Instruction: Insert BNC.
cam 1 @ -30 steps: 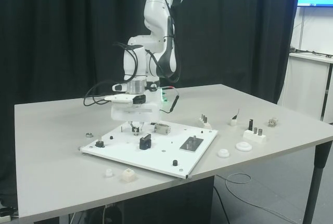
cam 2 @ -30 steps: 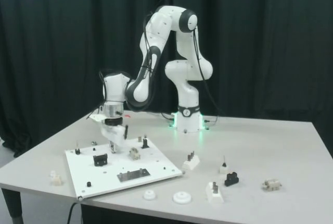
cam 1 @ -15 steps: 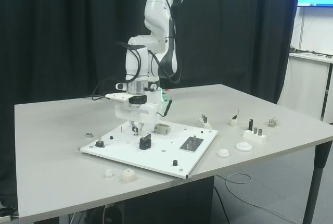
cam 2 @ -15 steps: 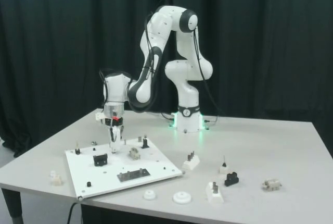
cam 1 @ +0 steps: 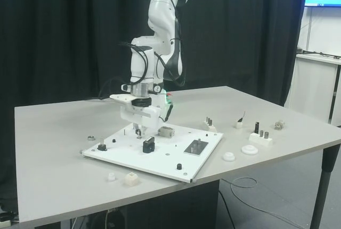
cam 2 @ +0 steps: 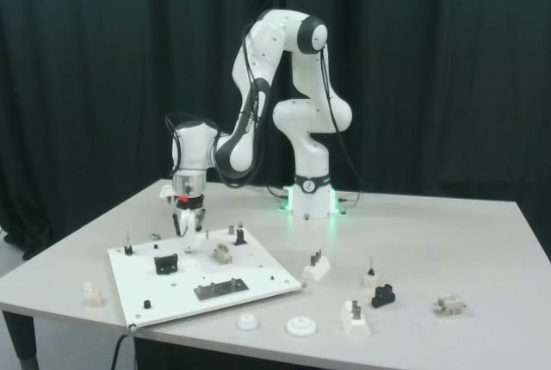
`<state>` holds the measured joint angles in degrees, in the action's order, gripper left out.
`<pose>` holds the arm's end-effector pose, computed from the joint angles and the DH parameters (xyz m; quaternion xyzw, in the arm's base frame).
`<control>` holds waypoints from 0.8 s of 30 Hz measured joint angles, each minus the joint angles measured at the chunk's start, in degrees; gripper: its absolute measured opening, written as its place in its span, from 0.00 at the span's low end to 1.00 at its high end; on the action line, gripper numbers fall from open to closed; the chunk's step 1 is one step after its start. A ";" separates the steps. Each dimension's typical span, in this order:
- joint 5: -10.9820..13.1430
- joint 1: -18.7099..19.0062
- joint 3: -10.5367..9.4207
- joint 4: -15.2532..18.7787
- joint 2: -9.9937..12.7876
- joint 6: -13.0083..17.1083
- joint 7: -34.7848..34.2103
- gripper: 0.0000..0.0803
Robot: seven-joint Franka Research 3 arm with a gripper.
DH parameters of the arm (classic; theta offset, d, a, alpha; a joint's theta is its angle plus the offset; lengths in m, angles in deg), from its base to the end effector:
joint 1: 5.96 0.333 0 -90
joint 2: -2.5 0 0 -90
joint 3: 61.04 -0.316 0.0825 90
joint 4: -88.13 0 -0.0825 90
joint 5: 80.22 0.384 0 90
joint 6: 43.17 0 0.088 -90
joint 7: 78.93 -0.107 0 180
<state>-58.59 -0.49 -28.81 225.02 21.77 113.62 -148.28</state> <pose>0.4422 -0.2496 0.2081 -0.5450 0.8372 -0.0440 0.0092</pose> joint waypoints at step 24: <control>0.00 0.12 0.01 -0.21 0.13 0.00 -24.11 0.16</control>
<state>-58.59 -0.38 -28.80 224.80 21.90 113.63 -172.39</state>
